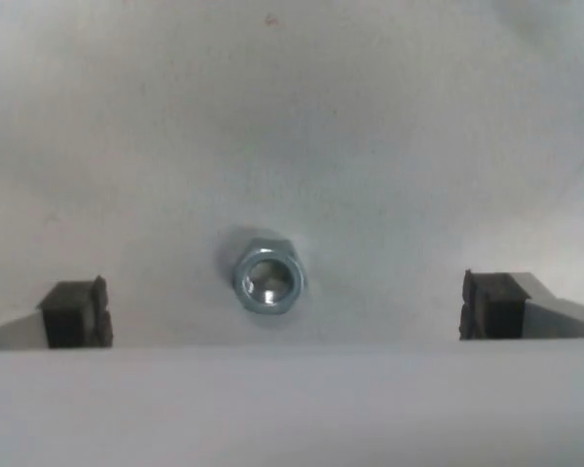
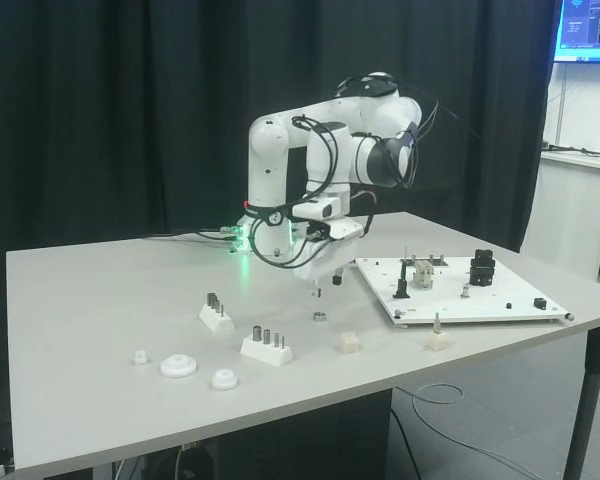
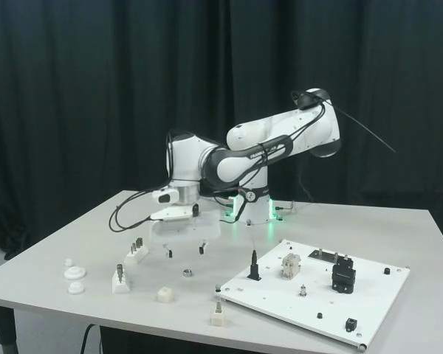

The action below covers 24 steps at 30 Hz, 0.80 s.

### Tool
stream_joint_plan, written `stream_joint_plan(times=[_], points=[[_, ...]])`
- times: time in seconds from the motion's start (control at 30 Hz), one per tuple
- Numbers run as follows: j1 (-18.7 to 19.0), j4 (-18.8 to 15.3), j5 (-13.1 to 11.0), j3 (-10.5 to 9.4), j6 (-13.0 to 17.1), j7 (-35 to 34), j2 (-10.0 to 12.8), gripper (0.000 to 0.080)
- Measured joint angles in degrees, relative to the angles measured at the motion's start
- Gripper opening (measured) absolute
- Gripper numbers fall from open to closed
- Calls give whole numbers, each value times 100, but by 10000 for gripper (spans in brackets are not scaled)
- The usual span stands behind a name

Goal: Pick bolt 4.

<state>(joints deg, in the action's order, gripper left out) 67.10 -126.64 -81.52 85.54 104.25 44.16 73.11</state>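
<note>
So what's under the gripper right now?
A single hex nut lies flat on the grey table, midway under the open gripper. Its hole shows only bare table; no bolt is visible there. The white band along the wrist view's edge hides the rest.

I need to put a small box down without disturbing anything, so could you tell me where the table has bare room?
The table is bare along its far edge by the curtain, beyond the white stands. It is crowded near the front: the stands, white discs, the nut under the gripper, and the white board.
</note>
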Motion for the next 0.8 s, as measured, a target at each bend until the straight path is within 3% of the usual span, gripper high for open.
stream_joint_plan(times=[0.37, 0.8], points=[[-146, 110, 5, -135, -2, 1325, 31, 800], [-228, 265, 219, -330, 157, 1686, 78, 800]])
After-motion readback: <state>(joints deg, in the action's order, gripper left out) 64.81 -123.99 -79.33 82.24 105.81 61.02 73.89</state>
